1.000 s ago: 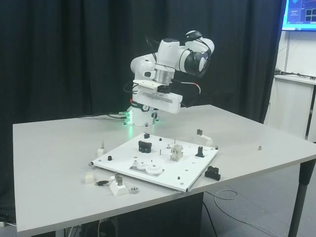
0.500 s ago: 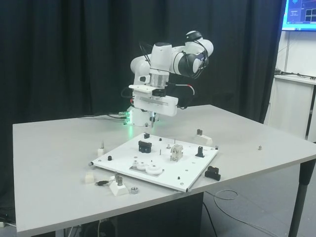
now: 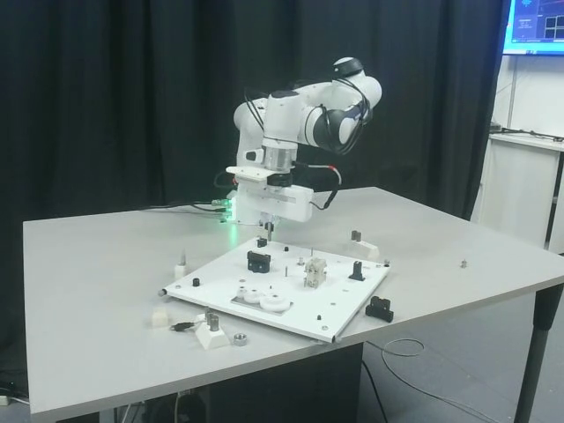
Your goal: Insert square peg 2.
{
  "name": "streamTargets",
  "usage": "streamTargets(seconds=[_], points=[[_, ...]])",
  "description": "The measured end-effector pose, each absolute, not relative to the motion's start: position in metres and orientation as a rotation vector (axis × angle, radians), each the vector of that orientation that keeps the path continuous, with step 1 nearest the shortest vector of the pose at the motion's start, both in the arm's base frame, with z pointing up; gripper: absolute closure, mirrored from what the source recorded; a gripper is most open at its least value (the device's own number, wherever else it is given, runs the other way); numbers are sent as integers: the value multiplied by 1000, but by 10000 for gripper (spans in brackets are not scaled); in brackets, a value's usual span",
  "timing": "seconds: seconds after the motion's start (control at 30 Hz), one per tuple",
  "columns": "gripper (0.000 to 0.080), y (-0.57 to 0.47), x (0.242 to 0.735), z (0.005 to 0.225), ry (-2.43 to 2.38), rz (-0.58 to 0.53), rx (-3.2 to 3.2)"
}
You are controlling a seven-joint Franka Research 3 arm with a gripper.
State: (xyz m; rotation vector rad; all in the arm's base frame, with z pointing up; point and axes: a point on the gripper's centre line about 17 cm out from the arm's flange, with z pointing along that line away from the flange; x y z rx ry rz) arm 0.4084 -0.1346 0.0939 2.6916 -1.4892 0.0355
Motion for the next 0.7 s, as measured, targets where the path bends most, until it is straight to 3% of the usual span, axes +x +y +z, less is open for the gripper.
streamTargets(seconds=[0.7], points=[[728,-127,407,63,-1509,11,2703]])
